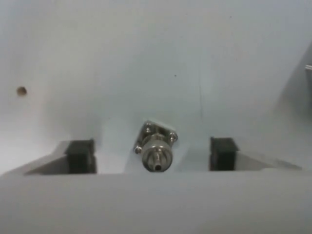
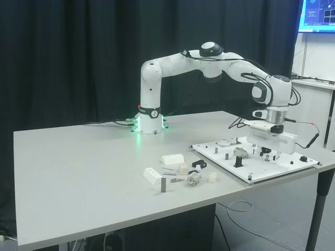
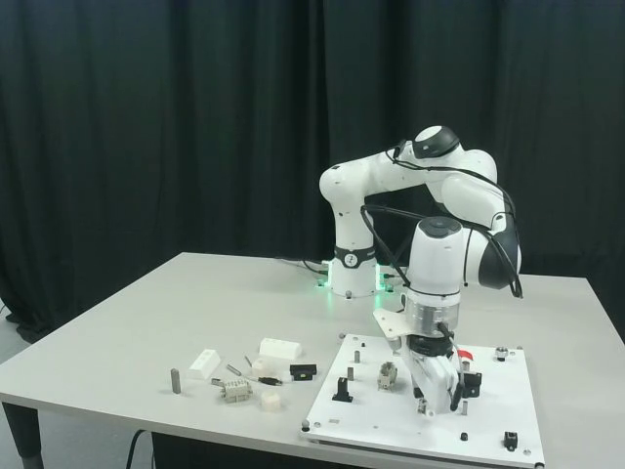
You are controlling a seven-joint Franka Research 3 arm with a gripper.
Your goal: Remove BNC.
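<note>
Seen from the wrist: a small metal BNC plug [image 1: 156, 147] standing on the white board [image 1: 146, 63], on a little square plate with screws at its corners. Sits between the two black fingers [image 1: 80, 155], about halfway from one to the other, touching neither. Fingers spread wide apart, with bare board on each side of the plug and nothing held. Gripper [image 1: 152, 156] hanging right above the plug, pointing down at it. One small dark hole [image 1: 21, 90] in the board, well off to the side. From the first room view: white arm [image 2: 209, 63] bent over from its base with green lights, reaching across the grey worktop [image 2: 78, 162] to the white board [image 2: 225, 162] at the far edge. Gripper [image 2: 267, 152] low over the board, close to its top. Plug too small to pick out there. From the second room view: gripper [image 3: 437, 389] low over the middle of the board [image 3: 371, 425], among a few small black and grey parts. Off the board, on the worktop: two white blocks [image 3: 279, 348] and some little loose bits lying near each other.
</note>
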